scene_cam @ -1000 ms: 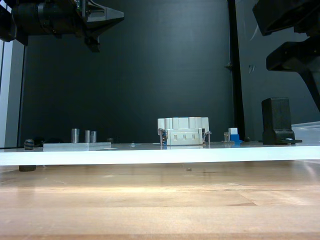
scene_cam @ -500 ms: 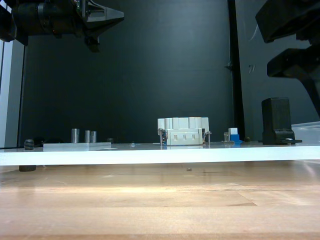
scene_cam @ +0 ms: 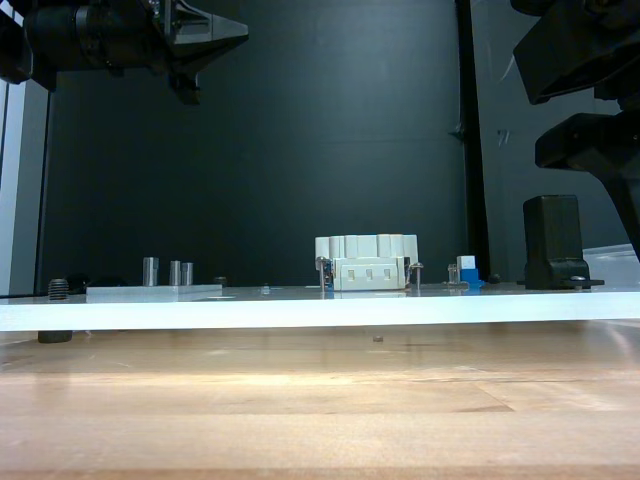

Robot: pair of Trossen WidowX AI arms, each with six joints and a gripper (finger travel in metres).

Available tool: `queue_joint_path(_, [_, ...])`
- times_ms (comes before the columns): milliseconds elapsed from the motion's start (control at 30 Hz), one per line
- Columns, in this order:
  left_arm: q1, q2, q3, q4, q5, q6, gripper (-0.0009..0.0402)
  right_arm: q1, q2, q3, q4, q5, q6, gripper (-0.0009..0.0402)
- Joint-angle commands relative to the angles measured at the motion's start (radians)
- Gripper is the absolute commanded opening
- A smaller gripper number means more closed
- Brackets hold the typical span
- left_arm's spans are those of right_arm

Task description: Pick the 16mm bar from the taskboard and place it in the container

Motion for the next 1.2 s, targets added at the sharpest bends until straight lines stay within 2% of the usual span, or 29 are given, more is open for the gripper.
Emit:
queue_joint_path(33, [0.000, 0.000, 0.000, 0.000, 0.000, 0.000, 0.0000, 0.001, 0.000, -0.003, 0.002, 0.000, 0.001, 0.0236])
queue_joint_path(400, [0.000, 0.000, 0.000, 0.000, 0.000, 0.000, 0.0000, 0.003, 0.000, -0.004, 0.009, 0.000, 0.002, 0.0231])
queue_joint_path(833, [0.000, 0.000, 0.000, 0.000, 0.000, 0.000, 0.0000, 0.004, 0.010, -0.005, 0.016, -0.005, 0.005, 0.0129])
queue_joint_path(1200, [0.000, 0.000, 0.000, 0.000, 0.000, 0.000, 0.0000, 0.006, 0.010, -0.005, 0.016, -0.009, 0.005, 0.0070])
